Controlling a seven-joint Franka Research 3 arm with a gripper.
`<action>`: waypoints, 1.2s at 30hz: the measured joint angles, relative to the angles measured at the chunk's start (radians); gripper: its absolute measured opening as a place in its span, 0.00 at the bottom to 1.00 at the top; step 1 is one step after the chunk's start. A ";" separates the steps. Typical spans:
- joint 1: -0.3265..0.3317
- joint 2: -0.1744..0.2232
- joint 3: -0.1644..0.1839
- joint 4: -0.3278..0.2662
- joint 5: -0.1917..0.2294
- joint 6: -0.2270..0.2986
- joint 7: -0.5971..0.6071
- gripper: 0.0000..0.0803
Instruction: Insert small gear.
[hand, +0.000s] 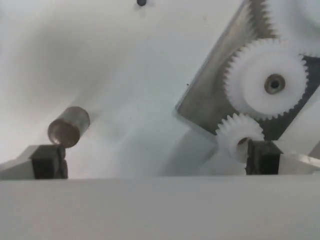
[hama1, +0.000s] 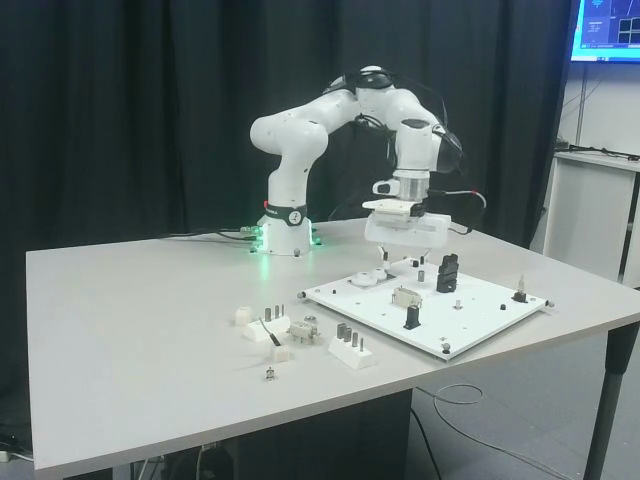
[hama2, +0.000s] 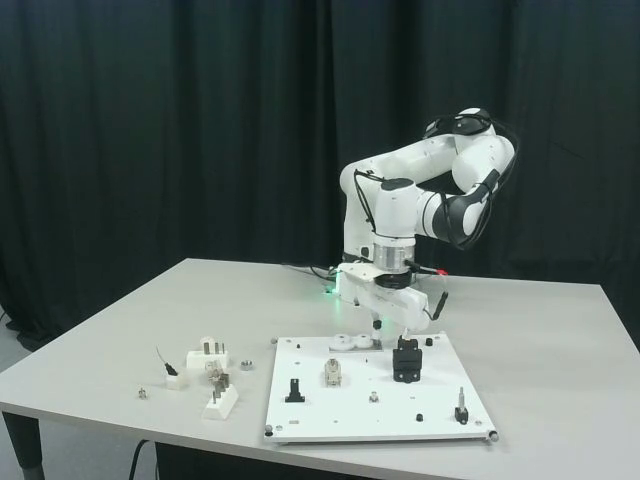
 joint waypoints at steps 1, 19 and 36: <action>0.000 0.000 0.001 0.000 0.001 0.000 -0.001 1.00; 0.001 -0.004 0.004 0.006 0.002 -0.002 -0.021 1.00; 0.003 -0.004 0.024 0.007 0.010 0.022 -0.024 1.00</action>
